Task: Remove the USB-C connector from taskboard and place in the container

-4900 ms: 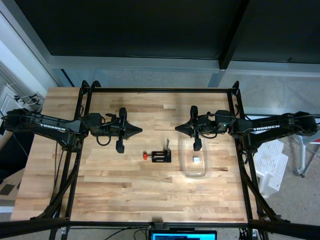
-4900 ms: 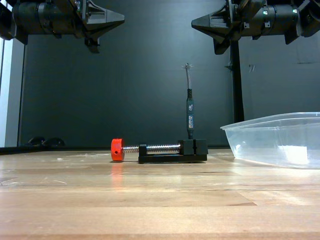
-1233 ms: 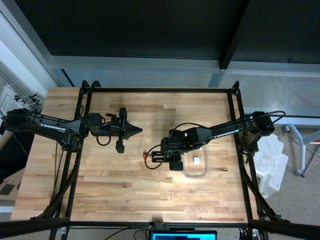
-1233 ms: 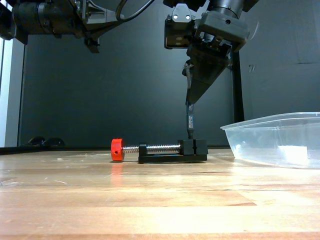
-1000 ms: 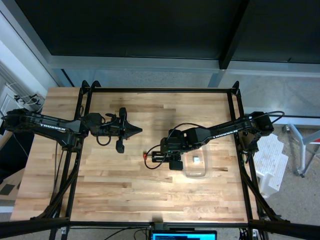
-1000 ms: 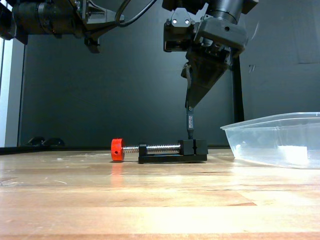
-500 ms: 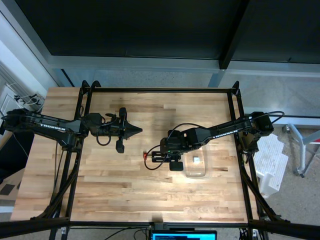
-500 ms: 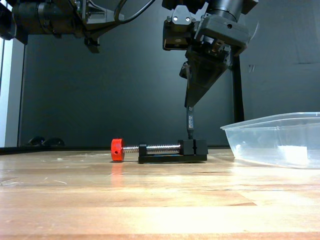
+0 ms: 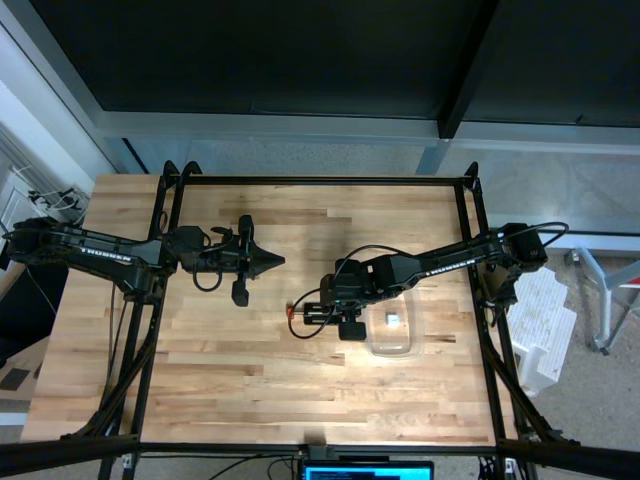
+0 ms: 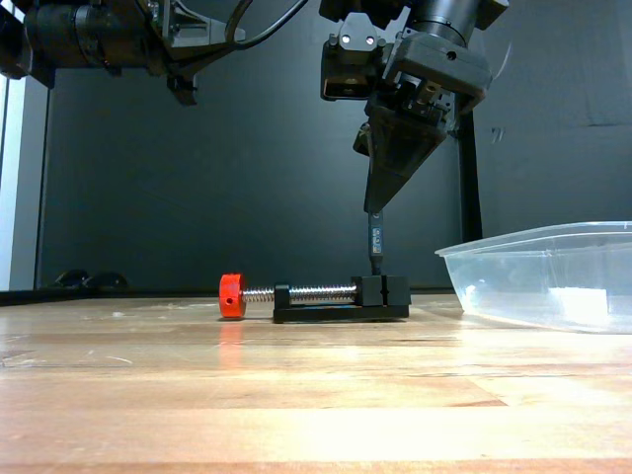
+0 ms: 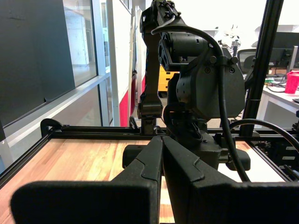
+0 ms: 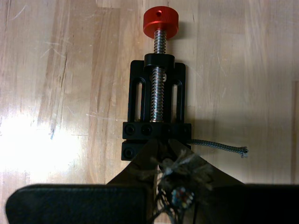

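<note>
The taskboard [image 9: 316, 313] is a small black vise block [image 10: 341, 296] with a red knob [image 12: 160, 20] and lies mid-table. The USB-C connector [image 10: 374, 244] stands upright in the block's right end. My right gripper [image 10: 373, 204] points straight down over it, shut on the connector's upper part. In the right wrist view the frayed cable end [image 12: 180, 164] sticks out between the closed fingers just past the block [image 12: 156, 119]. The clear container [image 9: 392, 327] sits right of the block. My left gripper [image 9: 277, 261] hangs shut above the table's left half, far from the block.
A small white square piece [image 9: 393, 319] lies inside the container [image 10: 553, 272]. A black frame rail [image 9: 320, 181] borders the table's far side. Bare wood lies in front of the block and container.
The right arm came from its parked place down onto the connector. Over the last second its fingers only shifted slightly on it. The connector still stands in the block. The left arm has not moved.
</note>
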